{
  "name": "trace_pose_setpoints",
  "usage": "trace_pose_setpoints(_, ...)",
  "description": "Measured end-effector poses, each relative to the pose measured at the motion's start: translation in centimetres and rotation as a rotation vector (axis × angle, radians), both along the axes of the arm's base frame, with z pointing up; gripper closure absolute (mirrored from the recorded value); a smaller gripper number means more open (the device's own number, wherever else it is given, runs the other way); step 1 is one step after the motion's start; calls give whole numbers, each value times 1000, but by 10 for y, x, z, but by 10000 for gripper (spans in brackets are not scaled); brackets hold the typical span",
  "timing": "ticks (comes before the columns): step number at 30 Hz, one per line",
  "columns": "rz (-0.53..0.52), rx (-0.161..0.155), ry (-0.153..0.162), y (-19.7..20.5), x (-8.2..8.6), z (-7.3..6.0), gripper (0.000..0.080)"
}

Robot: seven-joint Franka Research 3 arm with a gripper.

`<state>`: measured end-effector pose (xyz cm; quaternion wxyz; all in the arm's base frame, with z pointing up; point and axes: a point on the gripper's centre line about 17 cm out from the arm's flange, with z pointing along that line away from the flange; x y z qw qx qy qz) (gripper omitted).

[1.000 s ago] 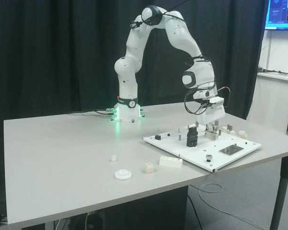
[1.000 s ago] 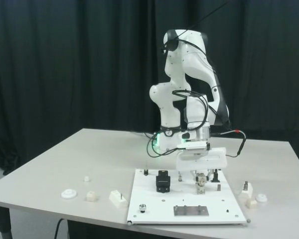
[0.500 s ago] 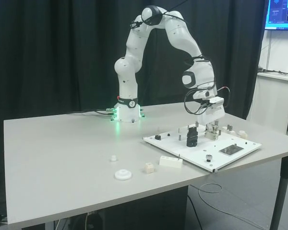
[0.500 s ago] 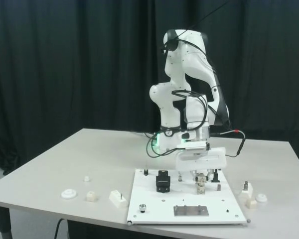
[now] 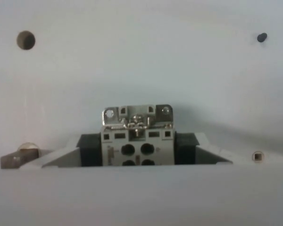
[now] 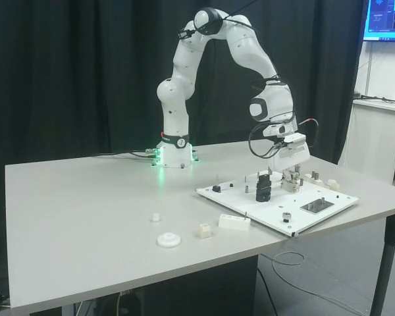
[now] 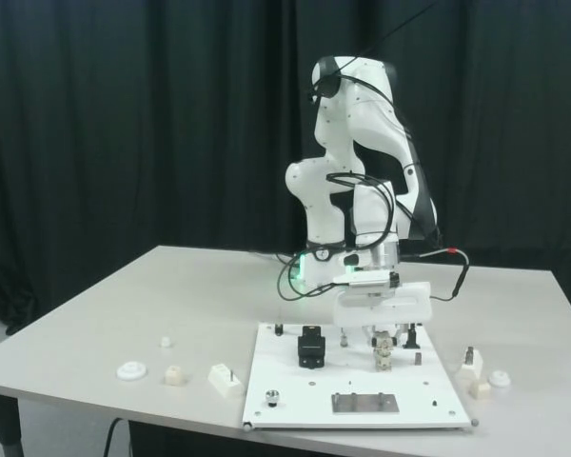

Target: Insert waterproof.

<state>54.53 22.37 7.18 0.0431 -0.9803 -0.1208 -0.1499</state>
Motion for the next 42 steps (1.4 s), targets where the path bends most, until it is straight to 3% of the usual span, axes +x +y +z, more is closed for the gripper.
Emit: trace_pose_setpoints(42,9,-1,-15,2,-4,-1,482)
